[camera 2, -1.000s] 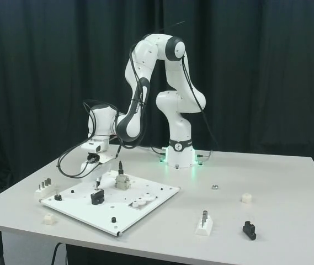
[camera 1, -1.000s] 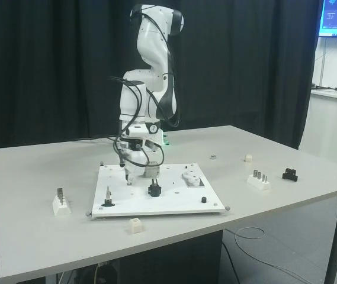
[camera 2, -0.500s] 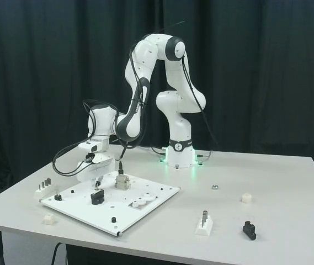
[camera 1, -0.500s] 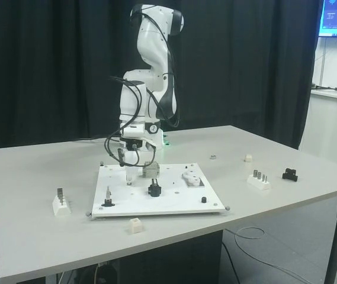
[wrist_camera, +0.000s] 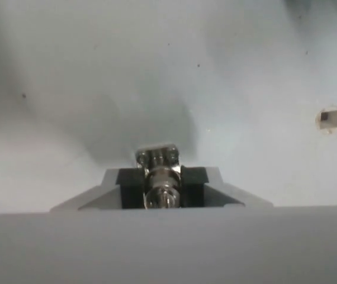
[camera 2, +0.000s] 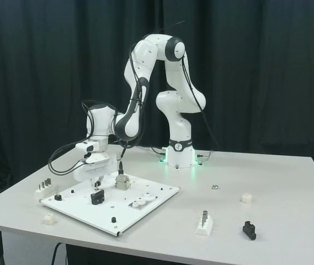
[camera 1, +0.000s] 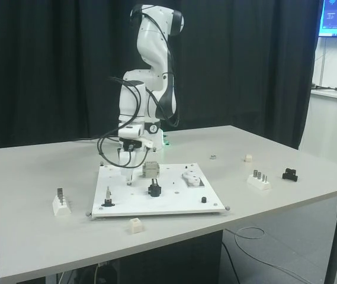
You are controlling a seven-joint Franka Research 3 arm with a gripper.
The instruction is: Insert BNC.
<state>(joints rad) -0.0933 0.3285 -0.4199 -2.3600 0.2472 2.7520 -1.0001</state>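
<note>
In the wrist view my gripper (wrist_camera: 163, 192) is shut on a metal BNC connector (wrist_camera: 162, 177), held between the black pads (wrist_camera: 129, 189) and seen end on. The white board (wrist_camera: 245, 89) lies close behind it at a slant. In the first room view the gripper (camera 1: 129, 173) reaches down to the back left part of the white board (camera 1: 174, 198), left of a grey block (camera 1: 151, 170). The second room view shows the gripper (camera 2: 96, 178) low over the board (camera 2: 79, 207), with the hand tilted. Whether the connector touches the board I cannot tell.
On the board stand a black part (camera 1: 154, 189), a thin post (camera 1: 108, 198) and a white round fixture (camera 1: 193, 177). Off the board lie a white holder (camera 1: 61, 204), a small white cube (camera 1: 135, 225), another holder (camera 1: 259, 180) and a black piece (camera 1: 289, 174).
The hand has risen and swung away from the grey block, tilting over, while the fingertips stayed at nearly the same spot on the board. The cable loop has swung out with it.
</note>
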